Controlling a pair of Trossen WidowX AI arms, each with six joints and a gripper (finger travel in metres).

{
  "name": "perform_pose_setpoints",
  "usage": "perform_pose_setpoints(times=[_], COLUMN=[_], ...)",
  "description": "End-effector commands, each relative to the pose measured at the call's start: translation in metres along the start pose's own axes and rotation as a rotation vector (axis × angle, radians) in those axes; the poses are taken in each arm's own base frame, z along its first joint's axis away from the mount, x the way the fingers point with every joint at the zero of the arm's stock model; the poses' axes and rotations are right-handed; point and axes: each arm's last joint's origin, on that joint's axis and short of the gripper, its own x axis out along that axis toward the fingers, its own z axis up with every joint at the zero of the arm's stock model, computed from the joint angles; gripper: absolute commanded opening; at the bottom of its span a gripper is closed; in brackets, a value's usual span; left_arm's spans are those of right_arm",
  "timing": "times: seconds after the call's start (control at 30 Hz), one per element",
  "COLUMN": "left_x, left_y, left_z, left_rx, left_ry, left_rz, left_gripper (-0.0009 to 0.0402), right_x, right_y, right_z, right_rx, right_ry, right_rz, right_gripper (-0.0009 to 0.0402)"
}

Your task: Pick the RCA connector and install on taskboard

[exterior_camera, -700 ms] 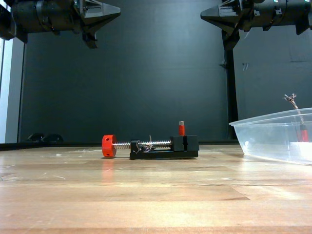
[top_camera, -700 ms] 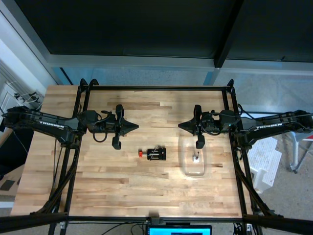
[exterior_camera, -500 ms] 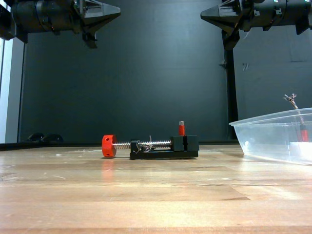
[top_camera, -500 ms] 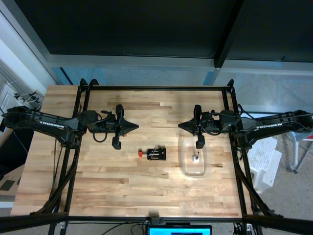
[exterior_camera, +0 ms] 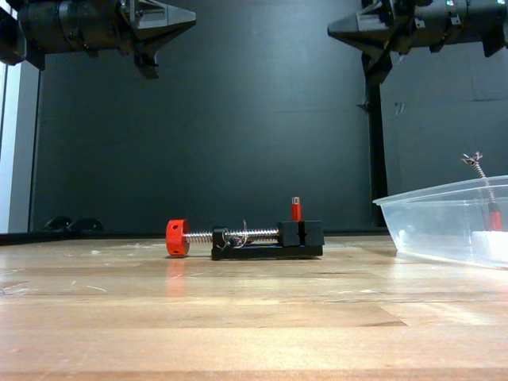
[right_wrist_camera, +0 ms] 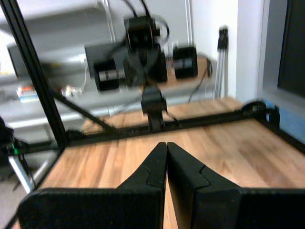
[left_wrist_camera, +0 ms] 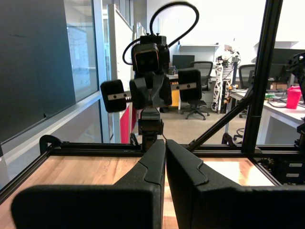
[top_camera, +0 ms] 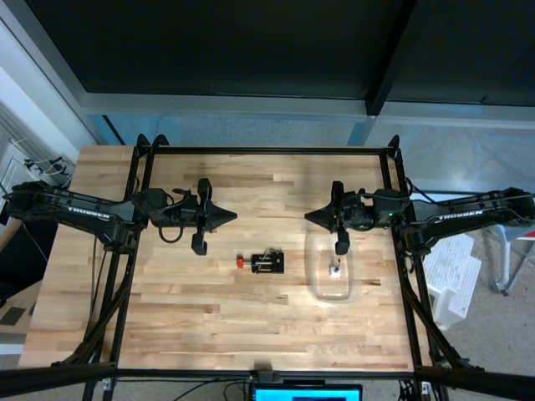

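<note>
The taskboard [top_camera: 260,262] is a small black fixture with a red knob [exterior_camera: 177,237], lying mid-table; a short red post [exterior_camera: 295,209] stands on it. The RCA connector [top_camera: 334,269] is a tiny dark-and-silvery piece inside the clear tray [top_camera: 318,284]; in the low view a reddish body with a twisted wire [exterior_camera: 482,178] shows there. My left gripper [top_camera: 234,216] hovers high, behind and left of the taskboard, its fingers [left_wrist_camera: 152,162] shut on nothing. My right gripper [top_camera: 307,216] hangs high just behind the tray's far left corner, fingers [right_wrist_camera: 155,164] also shut and empty.
A black frame rail [top_camera: 267,151] runs along the table's far edge, with uprights [exterior_camera: 373,143] at the corners. The clear tray's wall [exterior_camera: 429,222] stands right of the taskboard. A laptop screen [top_camera: 305,393] sits at the near edge.
The right gripper has shifted very slightly to the right. The left arm, taskboard and tray have not moved.
</note>
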Motion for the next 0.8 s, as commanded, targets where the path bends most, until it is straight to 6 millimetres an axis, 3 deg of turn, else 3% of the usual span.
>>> perform_pose_setpoints(times=[0.03, 0.4, 0.8], left_x=[0.0, 0.0, 0.0], left_y=[0.0, 0.0, 0.0], left_z=[0.0, 0.0, 0.0], left_rx=[0.0, 0.0, 0.0], left_ry=[0.0, 0.0, 0.0], left_rz=[0.0, 0.0, 0.0], left_gripper=[0.0, 0.0, 0.0], right_x=[-0.001, -0.012, -0.036], right_y=[0.0, 0.009, 0.031], right_z=[-0.003, 0.009, 0.014], right_rx=[-0.007, -0.013, -0.077], right_ry=[0.1, 0.402, 0.682], right_rz=[-0.005, 0.022, 0.03], right_gripper=[0.0, 0.0, 0.0])
